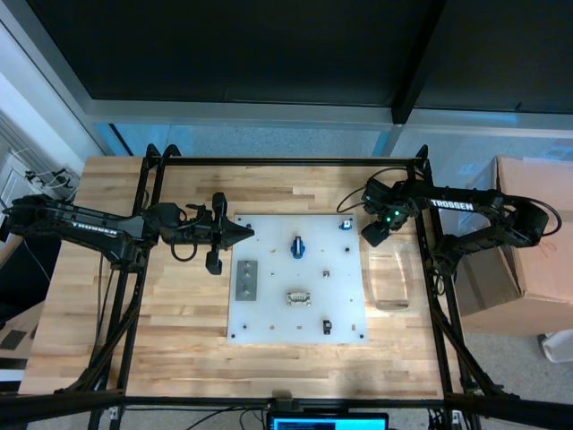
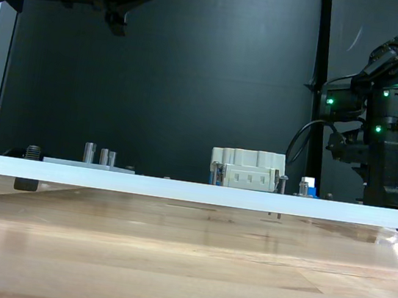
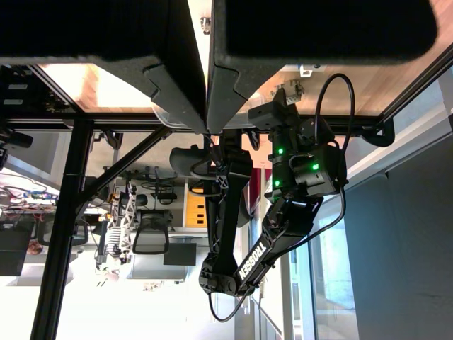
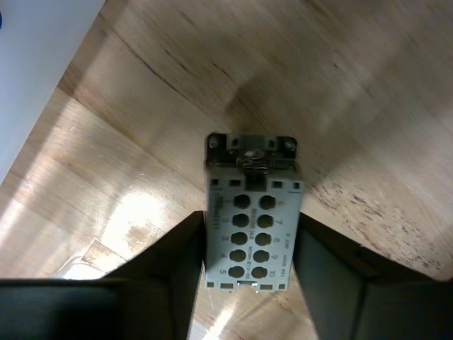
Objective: Remove the HAN10E connector from the taskboard and place in the container
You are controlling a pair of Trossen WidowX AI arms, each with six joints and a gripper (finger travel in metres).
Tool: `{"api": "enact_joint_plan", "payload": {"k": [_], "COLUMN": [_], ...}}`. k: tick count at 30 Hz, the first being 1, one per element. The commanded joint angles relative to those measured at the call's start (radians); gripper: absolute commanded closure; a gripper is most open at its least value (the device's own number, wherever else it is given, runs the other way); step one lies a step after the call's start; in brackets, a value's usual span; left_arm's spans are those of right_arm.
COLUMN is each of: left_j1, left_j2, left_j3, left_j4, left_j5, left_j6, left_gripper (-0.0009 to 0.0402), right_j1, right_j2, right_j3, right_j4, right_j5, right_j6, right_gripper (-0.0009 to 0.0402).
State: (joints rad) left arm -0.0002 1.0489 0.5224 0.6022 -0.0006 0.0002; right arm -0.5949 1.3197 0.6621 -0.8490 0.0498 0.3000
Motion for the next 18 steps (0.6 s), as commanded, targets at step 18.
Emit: {"api": "enact_joint_plan", "payload": {"k": [18], "left_j1": [0.0], "left_j2": [0.0], "left_j3": [0.0], "left_j4": [0.0], "left_j5": [0.0], "left_j6": [0.0], "left_gripper": [0.0393], "right_j1": [0.097], "right_j2": [-0.205], "right_j3": [0.098], "right_j4": [-0.196], "right_j5": [0.011], "right_j6": [0.047], "right_gripper": [0.0369]}}
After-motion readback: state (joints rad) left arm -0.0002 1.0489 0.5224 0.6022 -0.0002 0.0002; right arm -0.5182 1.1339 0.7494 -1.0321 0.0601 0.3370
